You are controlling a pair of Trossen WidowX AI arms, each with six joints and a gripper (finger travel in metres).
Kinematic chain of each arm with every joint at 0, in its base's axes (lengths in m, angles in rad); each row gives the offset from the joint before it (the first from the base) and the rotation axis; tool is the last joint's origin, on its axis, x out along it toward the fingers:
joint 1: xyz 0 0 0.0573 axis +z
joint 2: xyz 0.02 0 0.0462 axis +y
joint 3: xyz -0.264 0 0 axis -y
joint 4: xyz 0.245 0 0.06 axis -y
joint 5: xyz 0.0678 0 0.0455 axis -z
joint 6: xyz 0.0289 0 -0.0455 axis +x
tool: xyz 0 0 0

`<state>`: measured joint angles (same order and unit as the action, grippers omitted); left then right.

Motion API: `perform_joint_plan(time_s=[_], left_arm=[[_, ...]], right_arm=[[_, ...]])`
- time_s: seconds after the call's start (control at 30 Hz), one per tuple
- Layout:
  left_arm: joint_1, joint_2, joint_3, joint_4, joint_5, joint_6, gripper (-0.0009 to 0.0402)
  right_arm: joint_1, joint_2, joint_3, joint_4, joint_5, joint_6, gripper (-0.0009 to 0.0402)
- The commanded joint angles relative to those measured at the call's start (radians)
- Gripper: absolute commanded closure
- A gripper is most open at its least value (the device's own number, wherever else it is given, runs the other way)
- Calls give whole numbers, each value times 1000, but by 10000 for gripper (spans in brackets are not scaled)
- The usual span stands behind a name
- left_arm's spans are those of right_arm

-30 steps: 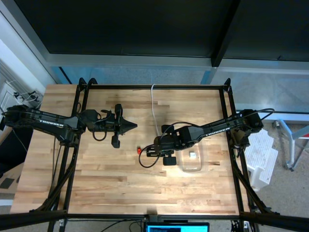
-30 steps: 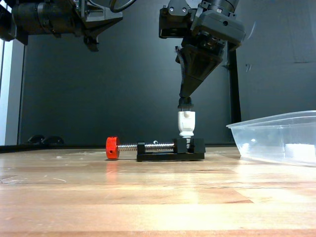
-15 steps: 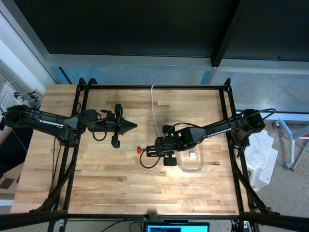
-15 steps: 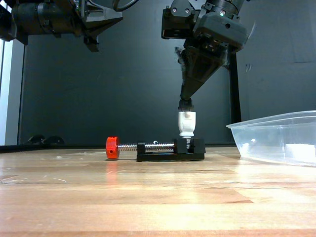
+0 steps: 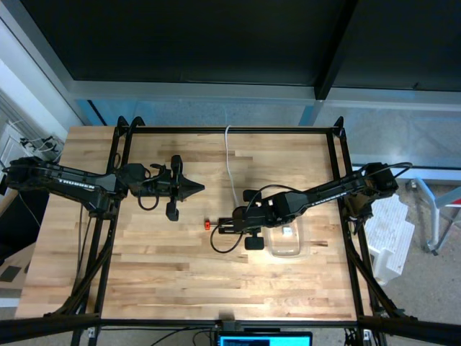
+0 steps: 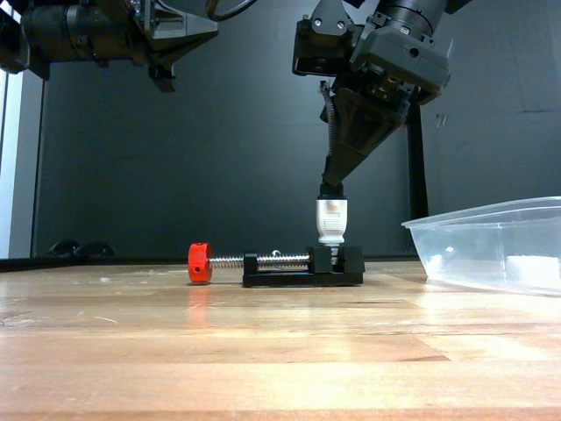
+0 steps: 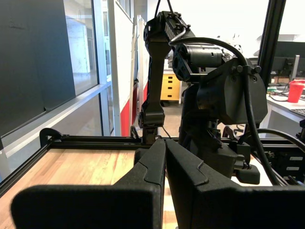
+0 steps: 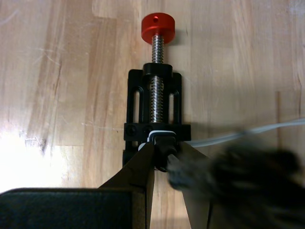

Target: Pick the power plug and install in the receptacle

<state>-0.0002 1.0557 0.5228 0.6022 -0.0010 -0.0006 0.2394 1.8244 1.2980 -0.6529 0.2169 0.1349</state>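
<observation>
R gripper (image 6: 331, 181) is clamped on the plug (image 6: 330, 190), tips right atop the socket (image 6: 330, 219). Vs a sec ago it's lower: the black body that stood clear above the white socket is now nearly all sunk in, so insertion looks abt done and letting go is prob next. Socket stands upright in the vise (image 6: 302, 266), red knob (image 6: 200, 262) out to its left, tray (image 6: 491, 237) near. L gripper (image 5: 200, 188) hangs well apart, fingers together, holding nothing.

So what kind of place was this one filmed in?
Likely a robotics lab: a framed wooden table, with glass partitions and a yellow cabinet behind. Left claw hangs shut over the table's left; right claw grips the power plug atop the receptacle in its vise.
</observation>
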Motion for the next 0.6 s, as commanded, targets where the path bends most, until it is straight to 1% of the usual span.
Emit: perform_joint_plan(time_s=[0.03, 0.3, 0.6], left_arm=[[0, 0, 0, 0, 0, 0, 393], [0, 0, 0, 0, 0, 0, 393], [0, 0, 0, 0, 0, 0, 393]], right_arm=[[0, 12, -19, 9, 1, -2, 393], [-7, -22, -19, 8, 1, -10, 393], [-60, -48, -19, 7, 1, -51, 393]])
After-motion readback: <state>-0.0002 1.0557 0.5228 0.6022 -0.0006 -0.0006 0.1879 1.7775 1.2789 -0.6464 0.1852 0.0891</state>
